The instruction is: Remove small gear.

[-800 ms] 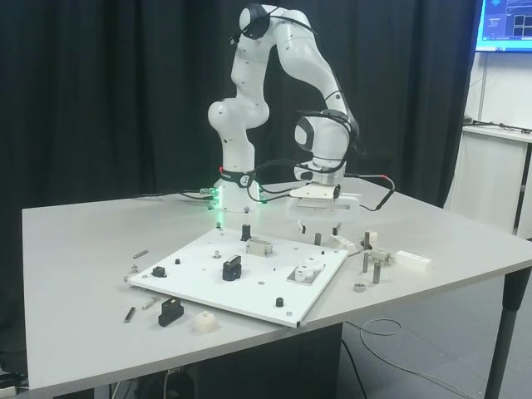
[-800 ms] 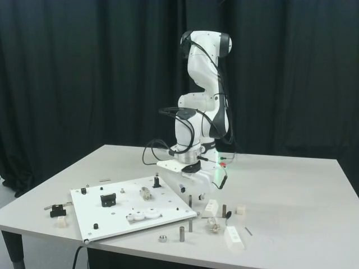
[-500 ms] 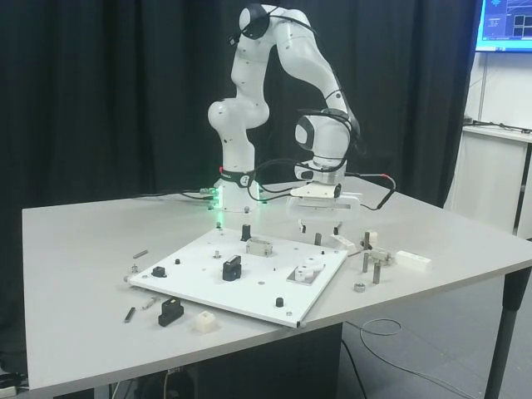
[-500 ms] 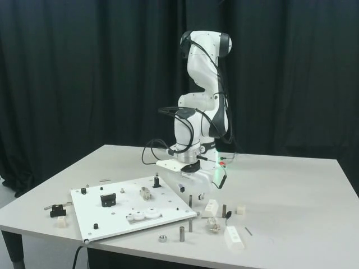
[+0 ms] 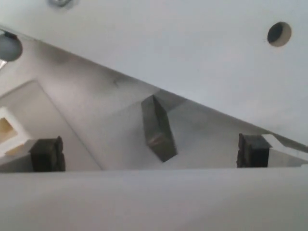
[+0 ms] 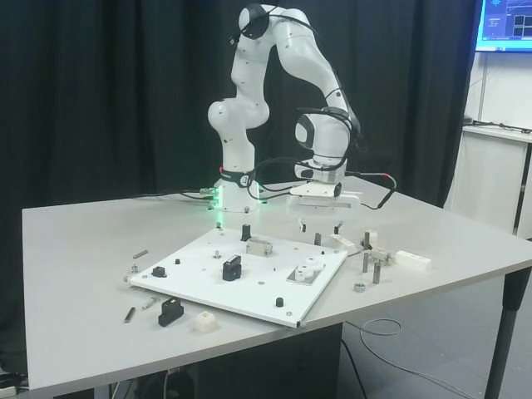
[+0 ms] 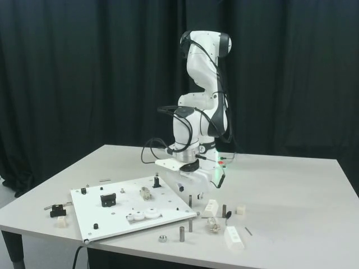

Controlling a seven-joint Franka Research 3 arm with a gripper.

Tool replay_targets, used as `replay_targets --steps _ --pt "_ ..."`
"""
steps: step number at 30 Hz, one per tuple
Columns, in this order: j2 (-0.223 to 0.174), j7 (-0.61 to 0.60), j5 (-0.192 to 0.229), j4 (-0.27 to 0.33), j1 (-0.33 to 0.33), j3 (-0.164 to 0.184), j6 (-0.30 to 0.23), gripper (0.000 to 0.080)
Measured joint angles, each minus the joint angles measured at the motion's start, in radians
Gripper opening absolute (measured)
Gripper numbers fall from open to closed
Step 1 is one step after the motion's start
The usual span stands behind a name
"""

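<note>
Hovering above the far edge of the white board [image 6: 249,278], the gripper [image 6: 319,225] is being held with its jaws spread wide and nothing between them; in the wrist view the two black pads [image 5: 47,155] are standing well apart with only an upright grey peg [image 5: 158,129] on the table [image 7: 291,185] between them. The small gear [image 7: 134,216] is being seen in the second room view, seated on the board touching a second white gear [image 7: 150,213], at roughly 8 o'clock from the gripper [image 7: 186,188] and well apart from it. In the first room view the gears' mount [image 6: 307,269] is lying at about 6 o'clock from the fingers.

A mix-up is being risked: the two gears are meshed, so the wrong one could be grasped, or both disturbed, if the descent is being aimed between them. Loose pegs and blocks near the board's edge could be knocked during the traverse if height is being lost early. A slightly tilted pull could be jamming the gear on its shaft, judging by its snug seat.
</note>
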State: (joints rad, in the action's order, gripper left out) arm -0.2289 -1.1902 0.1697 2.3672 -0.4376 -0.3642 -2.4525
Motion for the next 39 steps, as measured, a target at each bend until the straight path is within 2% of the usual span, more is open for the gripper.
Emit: replay_targets --steps 21,32,35,39 --pt "0.006 -0.001 -0.026 -0.049 0.0 -0.024 0.035 0.08" --pt "0.005 -0.063 -0.027 -0.06 0.0 -0.038 0.039 0.08" --pt "0.003 -0.103 -0.045 -0.07 0.0 -0.043 0.022 0.08" --pt "-0.002 -0.167 -0.09 -0.087 0.0 -0.054 -0.006 0.08"
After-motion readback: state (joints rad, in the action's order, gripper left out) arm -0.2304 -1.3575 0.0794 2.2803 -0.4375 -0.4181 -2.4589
